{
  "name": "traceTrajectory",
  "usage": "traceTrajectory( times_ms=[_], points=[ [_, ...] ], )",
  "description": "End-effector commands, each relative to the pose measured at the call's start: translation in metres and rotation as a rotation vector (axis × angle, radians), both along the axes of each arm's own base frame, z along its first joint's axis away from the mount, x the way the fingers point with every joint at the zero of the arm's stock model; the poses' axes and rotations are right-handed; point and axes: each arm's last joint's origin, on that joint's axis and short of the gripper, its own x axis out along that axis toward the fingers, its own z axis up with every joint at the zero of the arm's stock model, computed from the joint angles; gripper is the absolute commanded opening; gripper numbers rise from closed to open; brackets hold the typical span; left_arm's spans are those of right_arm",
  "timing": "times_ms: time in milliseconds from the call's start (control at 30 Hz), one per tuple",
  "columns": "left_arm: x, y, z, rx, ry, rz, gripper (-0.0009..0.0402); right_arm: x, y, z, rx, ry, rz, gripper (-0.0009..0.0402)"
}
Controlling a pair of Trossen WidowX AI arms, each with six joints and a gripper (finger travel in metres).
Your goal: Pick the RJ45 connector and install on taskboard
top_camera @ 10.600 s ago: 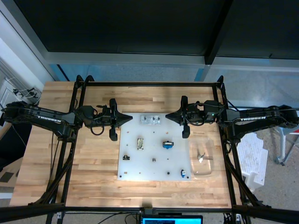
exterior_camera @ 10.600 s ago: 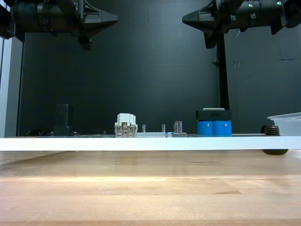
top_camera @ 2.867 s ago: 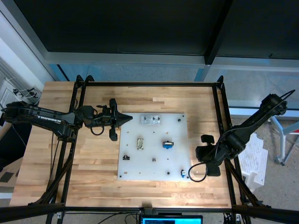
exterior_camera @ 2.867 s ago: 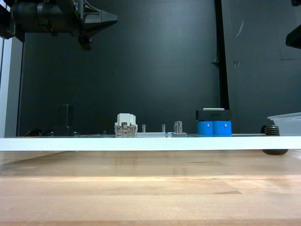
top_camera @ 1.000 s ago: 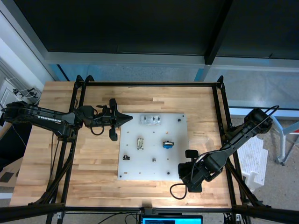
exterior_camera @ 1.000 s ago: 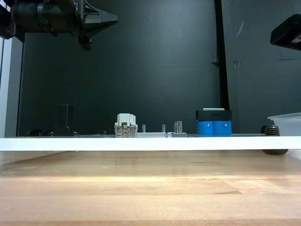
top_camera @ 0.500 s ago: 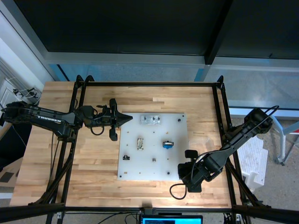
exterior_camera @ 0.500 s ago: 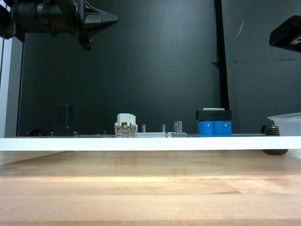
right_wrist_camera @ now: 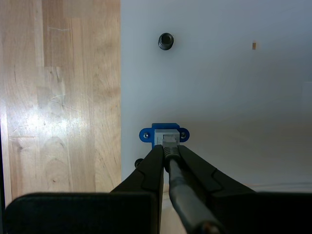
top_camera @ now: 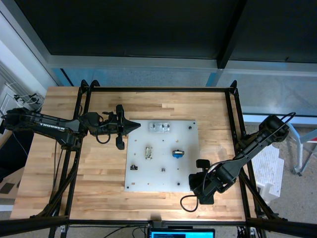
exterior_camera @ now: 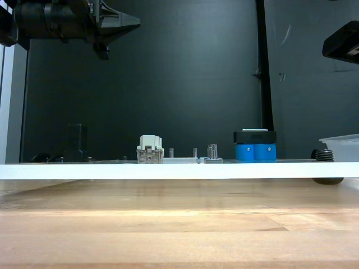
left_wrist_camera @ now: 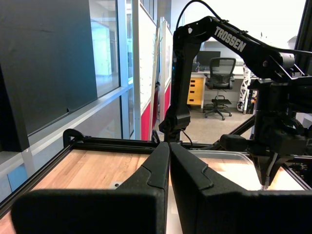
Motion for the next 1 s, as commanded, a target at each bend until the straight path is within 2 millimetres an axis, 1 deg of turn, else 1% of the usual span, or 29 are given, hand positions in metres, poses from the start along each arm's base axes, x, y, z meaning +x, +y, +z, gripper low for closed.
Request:
traceTrajectory(
  times_ms=[33,567,1000],
  points=[
    [0.000,0.000,0.000,0.000,0.000,0.000,0.0000,-0.001,0.000,-0.002,-0.002,0.002,0.000,0.0000],
    [0.000,0.000,0.000,0.000,0.000,0.000,0.0000,-0.003,-0.002,-0.014,0.002,0.004,0.003,0.0000],
    [0.000,0.000,0.000,0.000,0.000,0.000,0.0000,-0.003,-0.002,-0.014,0.002,0.004,0.002,0.0000]
  ],
)
